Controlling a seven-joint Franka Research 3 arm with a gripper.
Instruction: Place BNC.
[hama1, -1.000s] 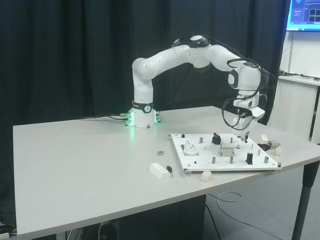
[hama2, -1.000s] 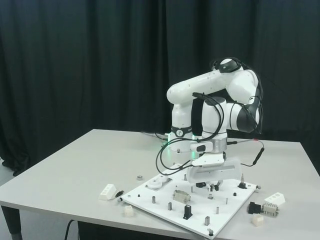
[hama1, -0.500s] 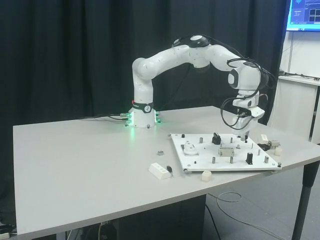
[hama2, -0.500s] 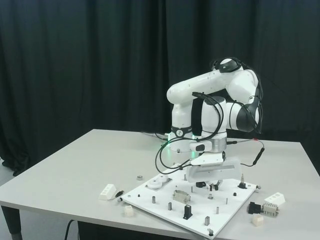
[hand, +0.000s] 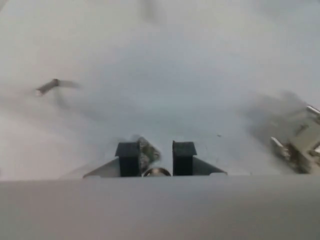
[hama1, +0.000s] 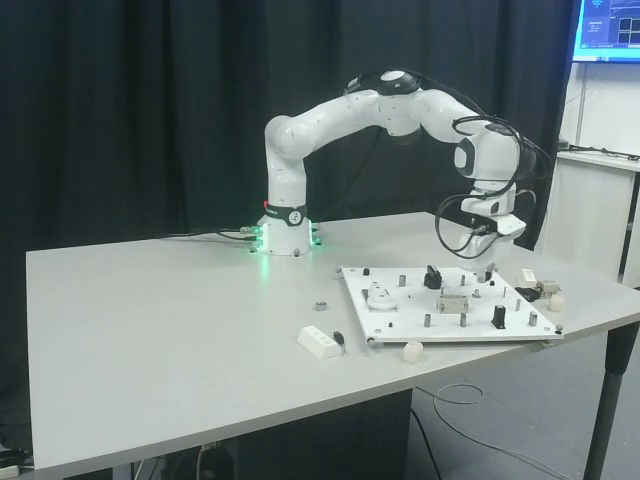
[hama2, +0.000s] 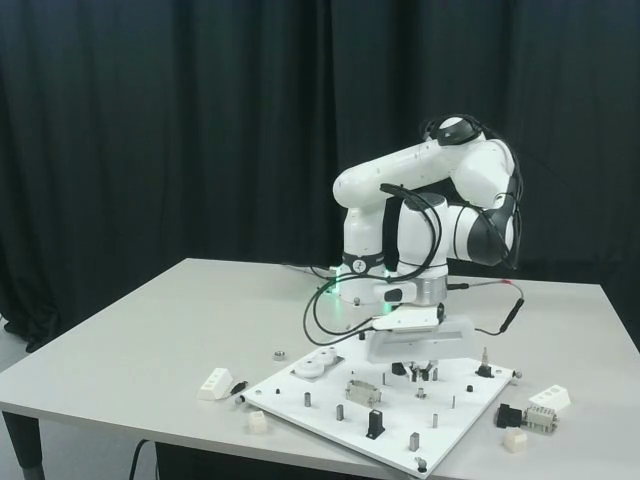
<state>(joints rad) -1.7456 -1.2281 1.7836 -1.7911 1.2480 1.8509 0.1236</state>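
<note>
My gripper (hand: 156, 159) hangs a little above the white board (hama1: 455, 325), over its far right part. In the wrist view the two black fingertips (hand: 129, 157) stand close together with a small metal part, the BNC connector (hand: 148, 152), held between them. The same gripper (hama2: 412, 366) shows in the second room view, above the board's (hama2: 330, 412) middle, near several small posts and a black part (hama2: 484, 370). In the first room view the gripper (hama1: 482, 250) hovers behind a grey metal block (hama1: 453, 300).
On the board stand a round white part (hama1: 378, 297), black clips (hama1: 498, 317) and pins. Off the board lie a white block (hama1: 320, 341), a small white cube (hama1: 411, 351), a ring (hama1: 321, 303) and connectors (hama2: 540, 408) by the right edge. A white cabinet (hama1: 595, 205) stands to the right.
The arm has lifted the gripper up from the board and shifted it slightly sideways. The fingers stay close together.
</note>
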